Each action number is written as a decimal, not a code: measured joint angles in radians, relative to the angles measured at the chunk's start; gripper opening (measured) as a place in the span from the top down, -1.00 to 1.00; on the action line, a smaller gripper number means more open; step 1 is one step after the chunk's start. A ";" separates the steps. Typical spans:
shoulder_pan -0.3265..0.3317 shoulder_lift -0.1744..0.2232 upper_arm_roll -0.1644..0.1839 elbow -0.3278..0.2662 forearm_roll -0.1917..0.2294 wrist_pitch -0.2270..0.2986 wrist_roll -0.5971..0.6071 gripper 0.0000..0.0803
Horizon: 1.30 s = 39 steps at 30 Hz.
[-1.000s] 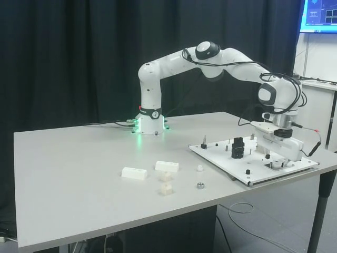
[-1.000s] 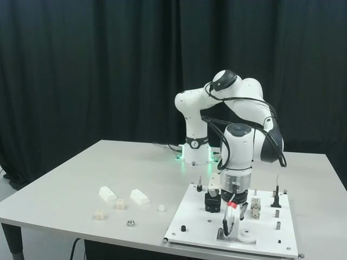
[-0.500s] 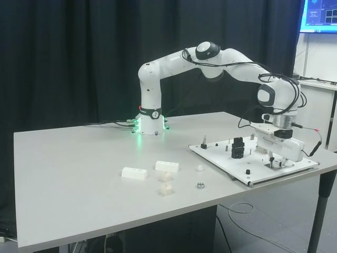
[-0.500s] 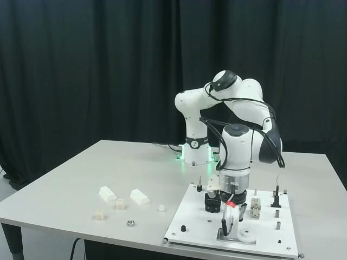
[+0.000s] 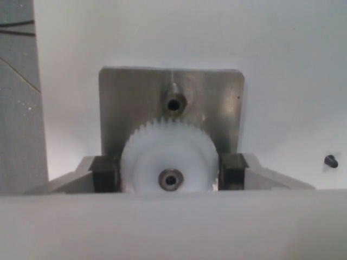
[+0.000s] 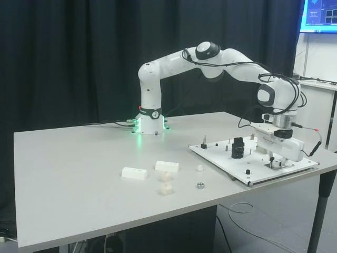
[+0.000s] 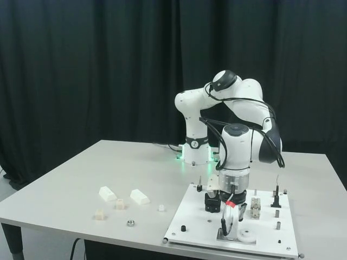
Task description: Remove medium gear.
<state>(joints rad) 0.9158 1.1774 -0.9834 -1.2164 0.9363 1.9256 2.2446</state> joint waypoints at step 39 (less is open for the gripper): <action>0.003 -0.005 -0.018 0.000 0.014 -0.024 0.011 0.32</action>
